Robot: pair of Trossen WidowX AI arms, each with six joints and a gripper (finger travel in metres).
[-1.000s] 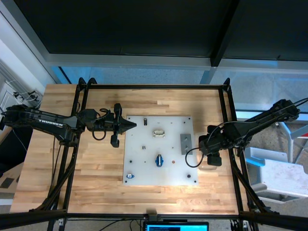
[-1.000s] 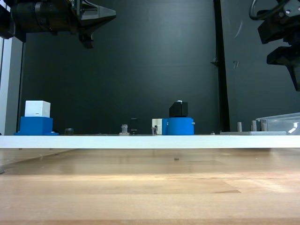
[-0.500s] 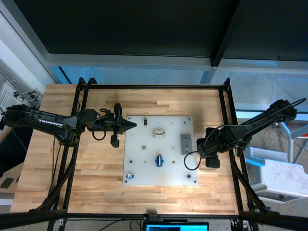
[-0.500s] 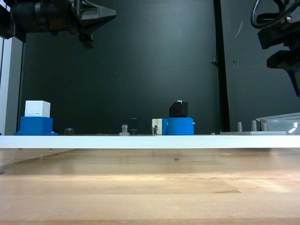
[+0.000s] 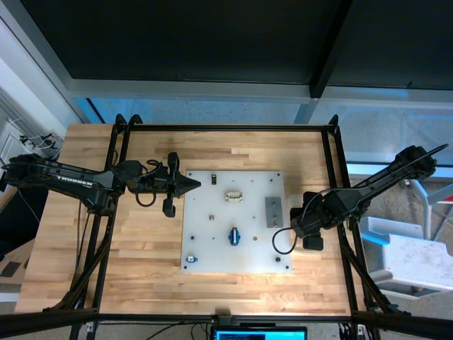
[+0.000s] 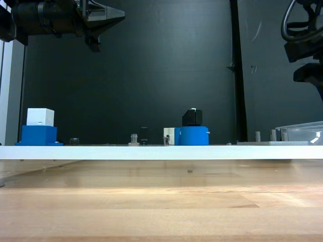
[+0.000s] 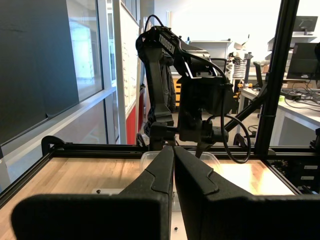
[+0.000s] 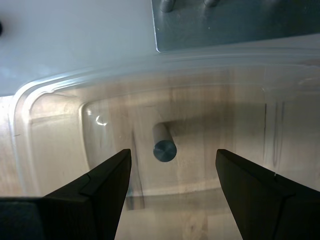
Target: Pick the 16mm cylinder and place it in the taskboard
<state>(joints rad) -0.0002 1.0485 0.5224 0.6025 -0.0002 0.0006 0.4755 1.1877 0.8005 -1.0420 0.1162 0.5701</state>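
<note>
My right fingers (image 8: 105,190) are spread wide and empty, hanging over the clear tray (image 8: 45,95) that sits on the desk (image 5: 141,276) just off the board's right edge. I hold them apart because the peg has to come between them before I can close. The peg (image 8: 163,144) lies on its side on the tray floor with one round end turned toward me. It is in the gap between my fingers, roughly midway and touching neither; I judge that I am well above it and have some way to go down. Beyond the tray's rim come the grey block (image 8: 240,20) and the white board (image 8: 75,35), where the peg must go. Farthest off, my left fingers (image 7: 160,175) are pressed together, raised over the board's left edge and out of my way.
</note>
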